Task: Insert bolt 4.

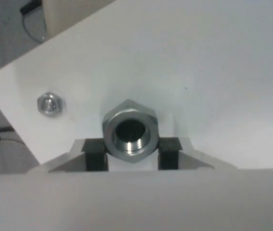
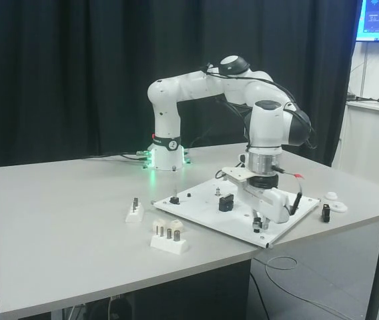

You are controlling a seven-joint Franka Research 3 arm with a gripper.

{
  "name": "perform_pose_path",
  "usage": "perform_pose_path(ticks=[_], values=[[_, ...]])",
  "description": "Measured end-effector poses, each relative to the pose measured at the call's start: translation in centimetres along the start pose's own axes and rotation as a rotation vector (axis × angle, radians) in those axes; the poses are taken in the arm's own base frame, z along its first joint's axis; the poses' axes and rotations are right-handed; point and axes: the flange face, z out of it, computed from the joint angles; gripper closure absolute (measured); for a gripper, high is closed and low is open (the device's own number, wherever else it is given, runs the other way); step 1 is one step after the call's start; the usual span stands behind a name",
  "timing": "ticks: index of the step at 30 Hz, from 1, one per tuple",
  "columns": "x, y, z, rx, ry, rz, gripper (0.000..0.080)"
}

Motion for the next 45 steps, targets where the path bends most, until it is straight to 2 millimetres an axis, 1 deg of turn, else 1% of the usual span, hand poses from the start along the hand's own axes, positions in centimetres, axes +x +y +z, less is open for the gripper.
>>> perform_pose_path(ticks=[11, 27, 45], values=[[-0.1, -0.4, 0.0, -0.016, -0.002, 0.186, 0.0580], [-0.1, -1.1, 0.0, -0.045, -0.001, 0.403, 0.0580], [-0.2, -1.2, 0.0, -0.039, 0.001, 0.537, 0.0580]])
